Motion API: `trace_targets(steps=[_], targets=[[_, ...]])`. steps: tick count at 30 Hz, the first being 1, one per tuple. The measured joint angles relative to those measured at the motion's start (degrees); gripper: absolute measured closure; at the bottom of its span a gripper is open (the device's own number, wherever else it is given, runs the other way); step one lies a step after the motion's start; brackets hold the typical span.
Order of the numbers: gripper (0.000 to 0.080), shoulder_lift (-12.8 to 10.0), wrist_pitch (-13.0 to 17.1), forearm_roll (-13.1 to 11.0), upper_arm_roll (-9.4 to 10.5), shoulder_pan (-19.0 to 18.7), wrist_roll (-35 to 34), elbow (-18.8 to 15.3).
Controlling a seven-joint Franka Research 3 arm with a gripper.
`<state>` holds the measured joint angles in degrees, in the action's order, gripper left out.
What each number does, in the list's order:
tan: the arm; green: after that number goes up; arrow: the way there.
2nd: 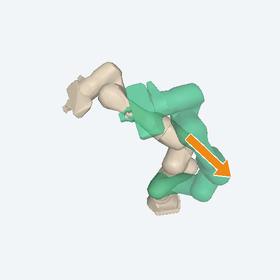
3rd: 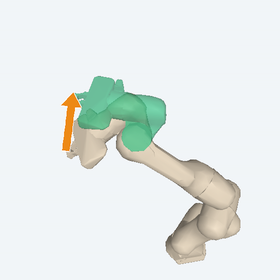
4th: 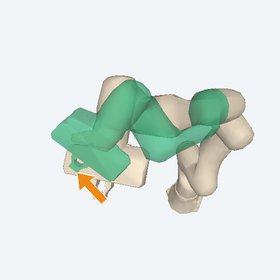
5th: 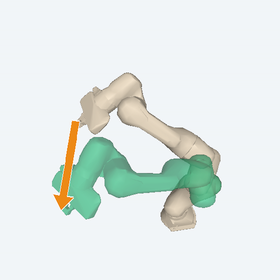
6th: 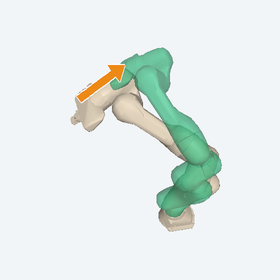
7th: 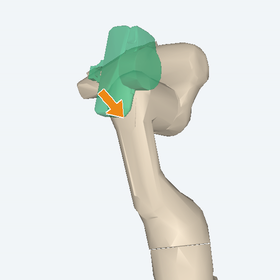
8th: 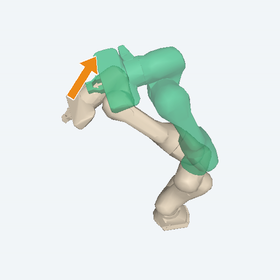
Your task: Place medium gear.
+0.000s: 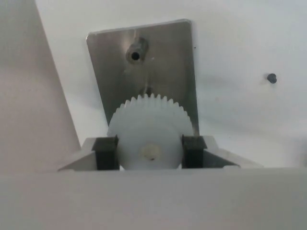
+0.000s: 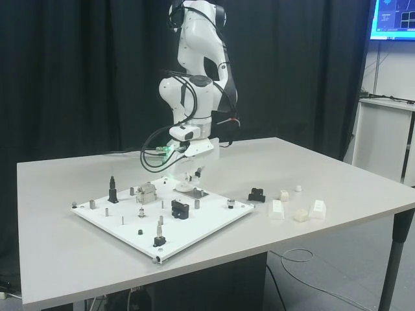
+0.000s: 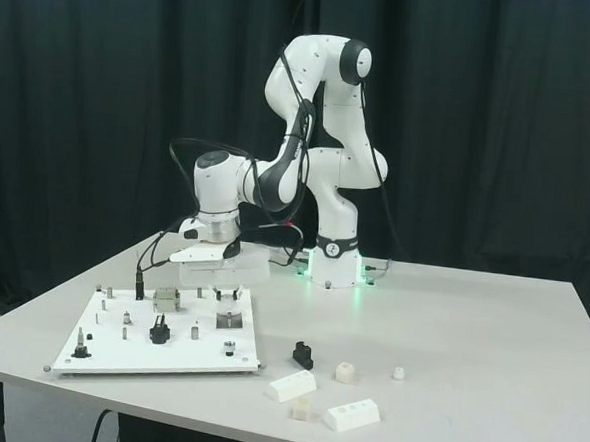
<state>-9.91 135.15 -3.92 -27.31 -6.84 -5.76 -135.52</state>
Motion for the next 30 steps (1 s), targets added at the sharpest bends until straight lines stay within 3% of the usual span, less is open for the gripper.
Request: trace_targets(steps=[13,30], targets=[[0.0521,0.24,0.00,0.15,0.00,-0.01,0.27,0.01],[0.0521,1.42,-0.35,2.08,0.00,-0.69,0.81,0.01]])
